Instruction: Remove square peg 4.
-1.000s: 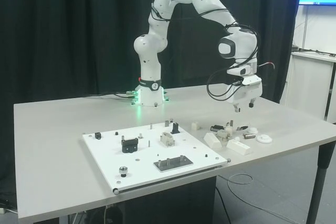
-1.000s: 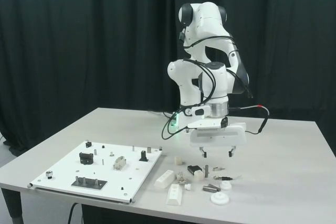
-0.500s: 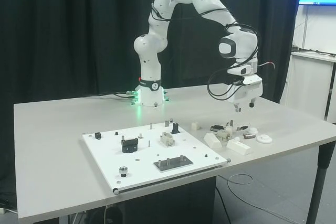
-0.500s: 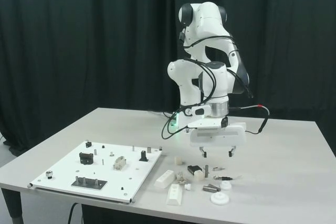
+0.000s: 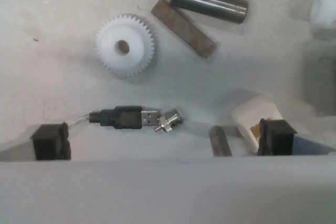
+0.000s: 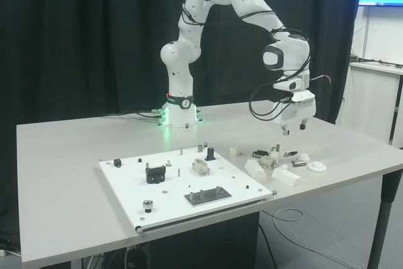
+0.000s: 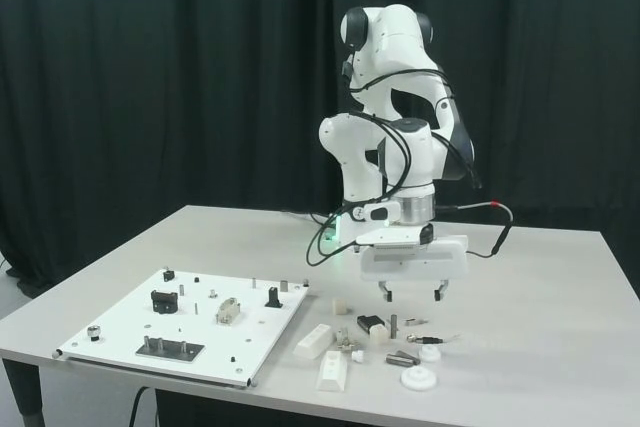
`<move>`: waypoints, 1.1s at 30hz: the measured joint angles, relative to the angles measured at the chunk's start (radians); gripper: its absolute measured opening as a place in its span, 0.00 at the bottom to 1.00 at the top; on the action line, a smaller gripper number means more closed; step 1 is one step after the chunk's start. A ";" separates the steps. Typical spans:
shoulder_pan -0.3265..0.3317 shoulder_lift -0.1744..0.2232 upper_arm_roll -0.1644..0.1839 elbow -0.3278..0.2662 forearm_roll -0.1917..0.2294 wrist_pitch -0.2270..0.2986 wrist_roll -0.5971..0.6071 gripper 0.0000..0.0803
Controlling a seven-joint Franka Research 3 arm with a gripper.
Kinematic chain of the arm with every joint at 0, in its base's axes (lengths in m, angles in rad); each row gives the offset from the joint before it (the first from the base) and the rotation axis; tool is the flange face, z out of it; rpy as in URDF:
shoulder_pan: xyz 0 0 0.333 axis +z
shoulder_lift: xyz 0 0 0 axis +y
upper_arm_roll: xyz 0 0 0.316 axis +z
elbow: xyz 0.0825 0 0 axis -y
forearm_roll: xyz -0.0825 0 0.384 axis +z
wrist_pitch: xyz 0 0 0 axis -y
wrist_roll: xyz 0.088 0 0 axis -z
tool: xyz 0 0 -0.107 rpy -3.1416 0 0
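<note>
Your pincer hangs released, holding nothing, above loose parts on the tabletop, so next you reach toward the white board.

Even overhead light brightens the worktop; soft shadows under parts, black curtains stay dim, wrist view slightly soft.

The square peg, a short metal bar with flat faces and squared ends, lies on its side on the grey table beneath me. It rests at a slant between the white gear and a round metal cylinder, one end just beside the cylinder.
</note>
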 joint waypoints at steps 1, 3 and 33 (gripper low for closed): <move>0.000 0.001 -0.001 0.001 0.000 0.000 0.000 1.00; 0.000 0.002 -0.002 0.002 0.000 0.000 0.000 1.00; -0.004 0.007 -0.019 0.037 -0.031 -0.009 0.000 1.00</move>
